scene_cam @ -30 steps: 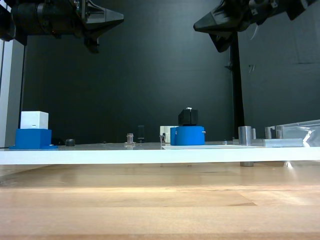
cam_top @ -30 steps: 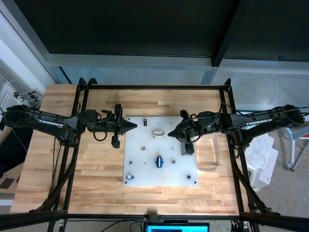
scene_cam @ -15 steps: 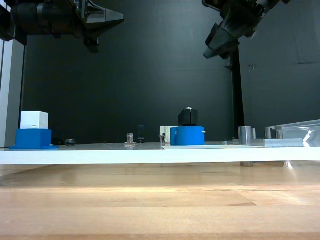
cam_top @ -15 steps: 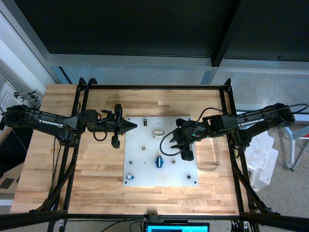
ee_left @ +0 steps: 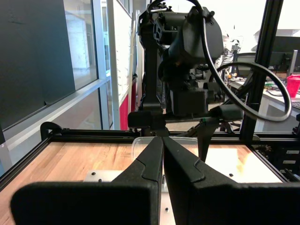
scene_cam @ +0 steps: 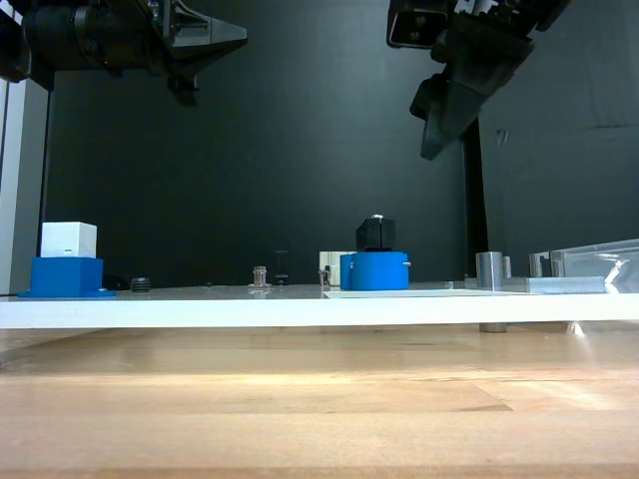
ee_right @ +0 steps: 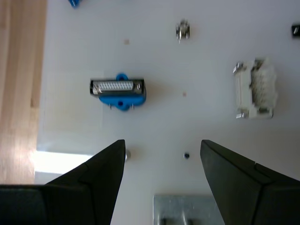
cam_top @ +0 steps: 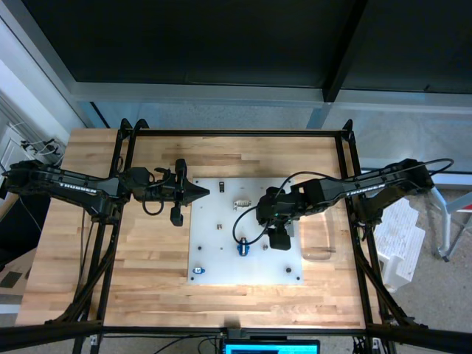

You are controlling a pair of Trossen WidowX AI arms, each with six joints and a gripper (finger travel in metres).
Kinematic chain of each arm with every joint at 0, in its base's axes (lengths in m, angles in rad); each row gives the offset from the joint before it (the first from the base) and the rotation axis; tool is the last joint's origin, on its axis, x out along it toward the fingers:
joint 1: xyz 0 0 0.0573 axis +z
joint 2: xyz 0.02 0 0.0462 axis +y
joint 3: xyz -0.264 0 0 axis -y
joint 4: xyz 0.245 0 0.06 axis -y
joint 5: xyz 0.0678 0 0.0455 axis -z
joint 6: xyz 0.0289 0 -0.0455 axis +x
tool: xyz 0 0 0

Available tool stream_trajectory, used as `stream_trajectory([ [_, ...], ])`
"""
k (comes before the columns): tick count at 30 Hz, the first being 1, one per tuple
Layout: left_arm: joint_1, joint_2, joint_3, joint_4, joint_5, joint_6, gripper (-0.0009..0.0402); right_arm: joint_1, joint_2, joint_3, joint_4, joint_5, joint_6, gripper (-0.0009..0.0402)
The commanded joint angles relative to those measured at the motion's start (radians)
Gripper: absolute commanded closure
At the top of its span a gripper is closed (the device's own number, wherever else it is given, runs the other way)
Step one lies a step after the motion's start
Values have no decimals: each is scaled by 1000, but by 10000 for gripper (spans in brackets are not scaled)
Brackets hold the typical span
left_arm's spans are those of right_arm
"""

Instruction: Remove the 16mm cylinder and place in the container

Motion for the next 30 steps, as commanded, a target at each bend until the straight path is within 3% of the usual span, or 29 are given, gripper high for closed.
stream_trajectory([
  [1, 0, 0, 0, 0, 0, 0, 393, 6, 38, 38, -50, 0, 19, 169],
  [9, 0, 0, 0, 0, 0, 0, 393, 23, 109, 138, -161, 1, 51, 169],
  [14, 0, 0, 0, 0, 0, 0, 393, 34, 139, 193, -208, 19, 130, 169],
  [22, 0, 0, 0, 0, 0, 0, 393, 74, 167, 206, -224, 30, 135, 169],
  [27, 0, 0, 0, 0, 0, 0, 393, 87, 190, 205, -226, 71, 195, 169],
  [30, 0, 0, 0, 0, 0, 0, 393, 90, 203, 206, -229, 69, 238, 169],
])
